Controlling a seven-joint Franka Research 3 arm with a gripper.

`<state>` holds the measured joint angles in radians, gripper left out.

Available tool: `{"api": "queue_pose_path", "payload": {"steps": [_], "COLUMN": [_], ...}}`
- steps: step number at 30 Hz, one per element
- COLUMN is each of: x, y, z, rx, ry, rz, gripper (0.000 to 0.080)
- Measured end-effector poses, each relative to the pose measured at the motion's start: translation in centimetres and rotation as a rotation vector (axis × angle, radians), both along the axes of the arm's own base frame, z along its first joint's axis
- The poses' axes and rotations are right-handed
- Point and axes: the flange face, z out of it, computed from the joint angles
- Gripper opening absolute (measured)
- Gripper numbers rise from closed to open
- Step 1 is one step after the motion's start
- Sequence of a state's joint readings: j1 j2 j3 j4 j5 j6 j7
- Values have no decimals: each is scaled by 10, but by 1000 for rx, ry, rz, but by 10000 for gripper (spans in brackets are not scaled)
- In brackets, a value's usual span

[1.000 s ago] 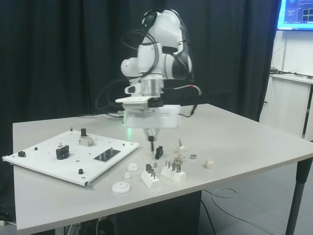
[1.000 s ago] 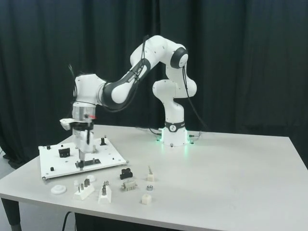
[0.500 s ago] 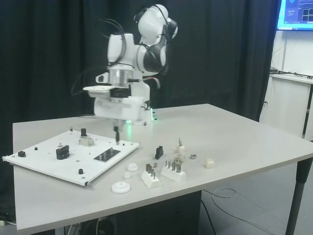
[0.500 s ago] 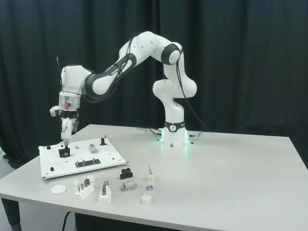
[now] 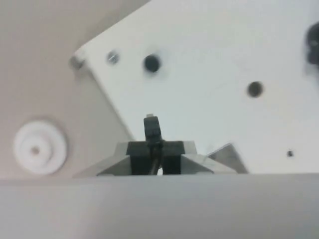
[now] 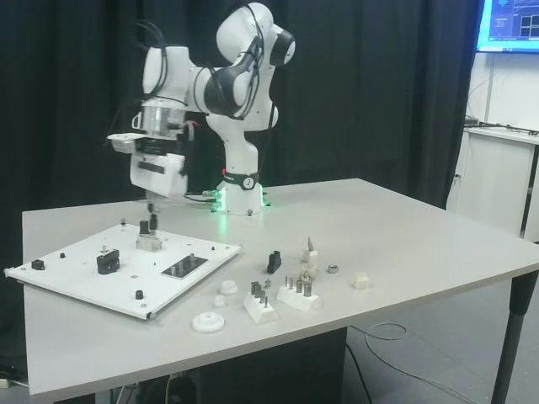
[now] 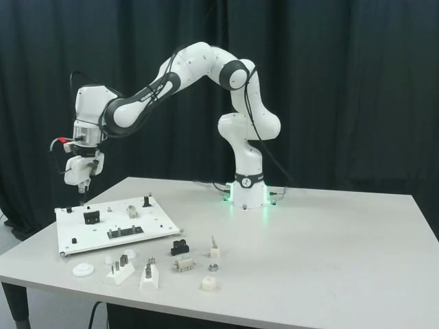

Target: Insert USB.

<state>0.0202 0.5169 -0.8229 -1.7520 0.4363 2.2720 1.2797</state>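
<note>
Currently the USB plug, a small black piece, sits clamped between the two fingertips of the tool, pointing down at the white board. From the first room view the tool hangs over the far side of the board, just above a black post and a grey fixture; which of these is the receptacle cannot be told. Judgement: the step in hand is carrying the plug to its socket. To do it well, bring the plug square over the opening first, keep it vertical, then lower slowly with light force, since a tilted plug would likely jam on the socket edge. The wrist view alone shows the grasp, plus two dark holes in the board, a corner screw and a white disc lying on the tabletop beside the board's edge. The second room view alone shows the whole arm reaching out from its base with the tool near the board's far corner, and loose parts scattered well apart from it.
</note>
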Motion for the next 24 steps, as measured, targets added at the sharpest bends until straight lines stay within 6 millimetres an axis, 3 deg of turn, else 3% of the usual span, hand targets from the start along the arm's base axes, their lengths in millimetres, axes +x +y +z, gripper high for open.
{"api": "queue_pose_path", "payload": {"steps": [24], "x": [-94], "y": [-82], "z": [-6], "rx": [69], "ry": [32], "rz": [-389], "gripper": [45]}}
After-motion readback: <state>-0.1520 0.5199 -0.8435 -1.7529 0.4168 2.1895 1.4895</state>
